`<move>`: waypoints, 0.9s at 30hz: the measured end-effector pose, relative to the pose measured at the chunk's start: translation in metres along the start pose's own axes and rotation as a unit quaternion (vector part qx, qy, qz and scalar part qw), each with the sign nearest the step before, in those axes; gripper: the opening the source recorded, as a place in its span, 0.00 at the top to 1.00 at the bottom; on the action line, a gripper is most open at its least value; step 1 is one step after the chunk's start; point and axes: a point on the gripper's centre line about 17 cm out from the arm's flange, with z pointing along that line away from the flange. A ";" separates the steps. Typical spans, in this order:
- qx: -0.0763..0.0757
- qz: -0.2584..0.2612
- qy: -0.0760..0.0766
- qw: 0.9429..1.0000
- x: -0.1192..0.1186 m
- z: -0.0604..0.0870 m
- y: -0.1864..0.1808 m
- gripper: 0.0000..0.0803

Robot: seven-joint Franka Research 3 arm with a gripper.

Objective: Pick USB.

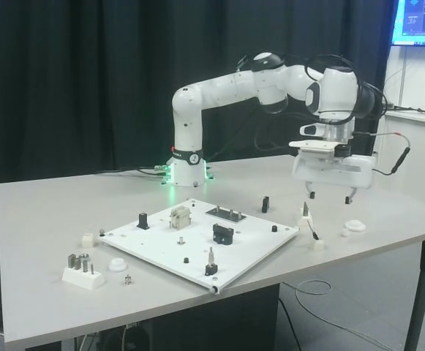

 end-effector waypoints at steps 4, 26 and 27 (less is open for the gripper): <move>0.004 0.036 0.009 0.999 0.002 0.005 -0.004 0.00; 0.005 0.255 0.020 0.967 -0.005 0.030 -0.007 0.00; 0.003 0.259 0.020 0.966 -0.005 0.031 -0.006 0.00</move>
